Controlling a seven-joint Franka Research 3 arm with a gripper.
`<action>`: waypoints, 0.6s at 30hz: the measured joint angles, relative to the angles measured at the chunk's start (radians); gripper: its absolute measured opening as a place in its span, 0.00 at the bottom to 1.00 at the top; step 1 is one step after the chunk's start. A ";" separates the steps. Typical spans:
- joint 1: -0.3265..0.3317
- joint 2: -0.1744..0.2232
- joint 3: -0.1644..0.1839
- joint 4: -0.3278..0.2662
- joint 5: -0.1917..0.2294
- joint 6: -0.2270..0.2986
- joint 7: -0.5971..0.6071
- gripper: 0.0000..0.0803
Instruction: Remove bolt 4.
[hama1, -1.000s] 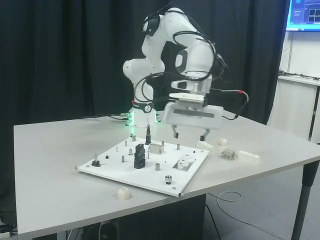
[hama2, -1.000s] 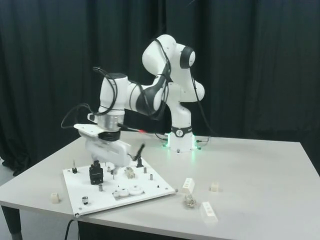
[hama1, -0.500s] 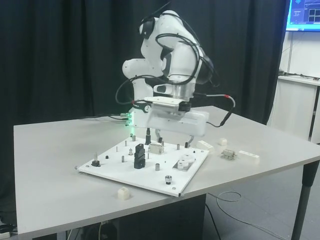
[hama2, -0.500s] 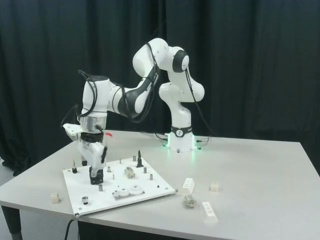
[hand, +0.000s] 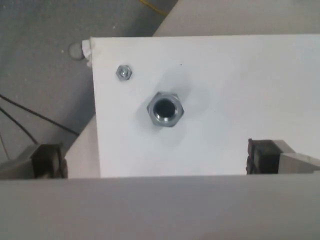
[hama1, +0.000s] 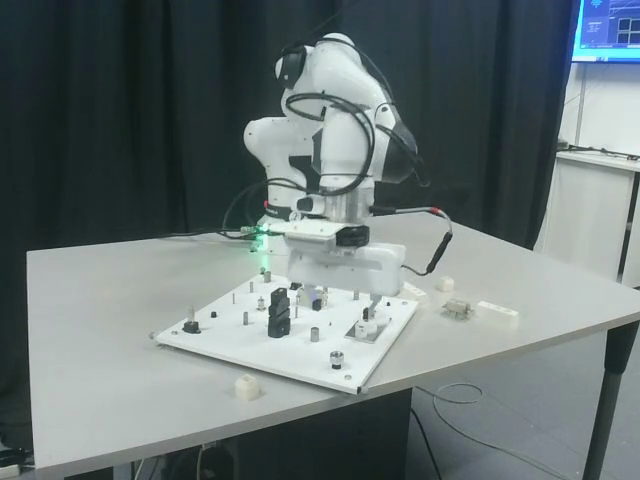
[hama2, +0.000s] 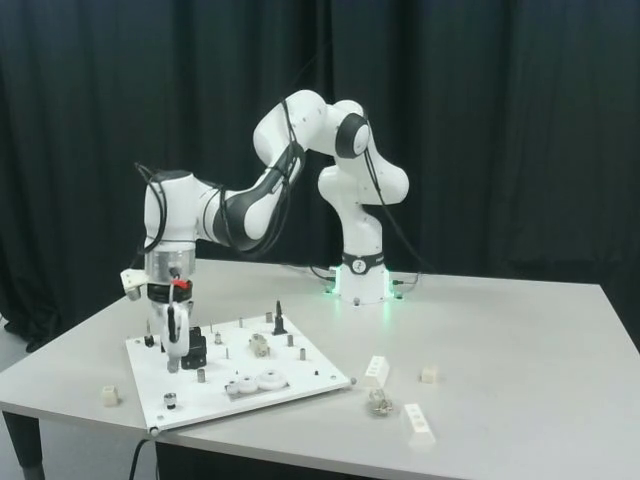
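We see the gripper (hand: 155, 159) with its jaws spread wide, holding nothing, above the white board (hand: 240, 100). Bolt 4 (hand: 165, 108) stands in the board between the fingers, near its corner, beside a small nut (hand: 124, 73).

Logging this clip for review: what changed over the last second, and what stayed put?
The gripper swung from the board's edge nearest the loose white blocks across the white board and sank low over it. Its fingers are open, holding nothing, above a hex-headed bolt near a board corner. Nothing was gripped or released. The board, its parts and the loose blocks on the grey table stayed put.
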 joint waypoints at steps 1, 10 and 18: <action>-0.003 0.007 0.000 0.006 0.007 -0.002 0.001 1.00; -0.025 0.066 0.000 0.070 0.041 -0.042 0.004 1.00; -0.033 0.113 0.000 0.137 0.041 -0.102 0.004 1.00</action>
